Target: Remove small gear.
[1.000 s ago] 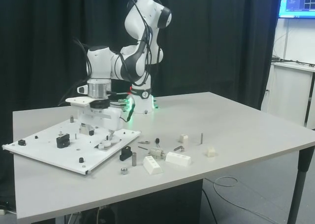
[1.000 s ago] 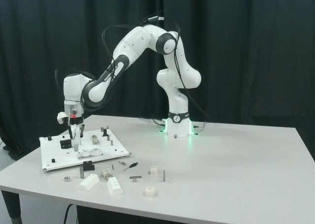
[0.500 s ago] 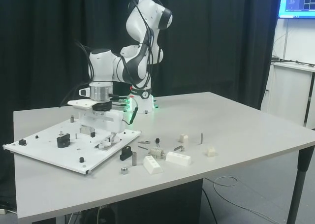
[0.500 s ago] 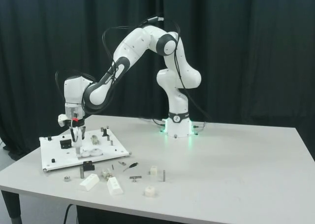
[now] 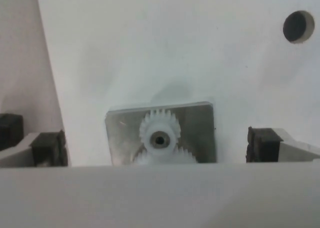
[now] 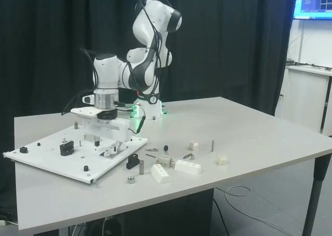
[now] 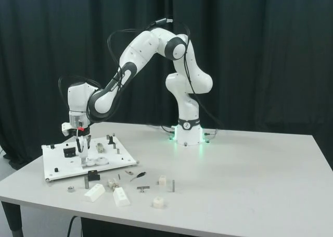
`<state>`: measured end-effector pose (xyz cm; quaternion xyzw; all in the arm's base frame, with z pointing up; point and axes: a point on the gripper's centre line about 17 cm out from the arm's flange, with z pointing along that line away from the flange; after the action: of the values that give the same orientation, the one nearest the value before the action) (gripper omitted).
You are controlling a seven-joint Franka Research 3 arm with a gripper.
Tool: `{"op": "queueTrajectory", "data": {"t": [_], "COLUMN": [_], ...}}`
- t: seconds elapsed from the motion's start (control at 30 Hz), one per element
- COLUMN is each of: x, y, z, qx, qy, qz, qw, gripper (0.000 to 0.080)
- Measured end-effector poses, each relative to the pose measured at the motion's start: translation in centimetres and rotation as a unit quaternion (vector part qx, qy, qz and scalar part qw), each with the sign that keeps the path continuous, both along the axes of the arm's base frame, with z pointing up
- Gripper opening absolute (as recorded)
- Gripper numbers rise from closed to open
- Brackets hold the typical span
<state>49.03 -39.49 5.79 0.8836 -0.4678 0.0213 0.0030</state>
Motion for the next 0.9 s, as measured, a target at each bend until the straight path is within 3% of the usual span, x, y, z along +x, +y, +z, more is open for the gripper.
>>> {"op": "queueTrajectory", "data": {"t": [0.9], "x": [-0.4], "y": [0.1], "z": [-1.3], "qx": [0.004], "qy": [0.004], "qz": [0.009], "qw": [0.9999], "gripper": [0.08]}}
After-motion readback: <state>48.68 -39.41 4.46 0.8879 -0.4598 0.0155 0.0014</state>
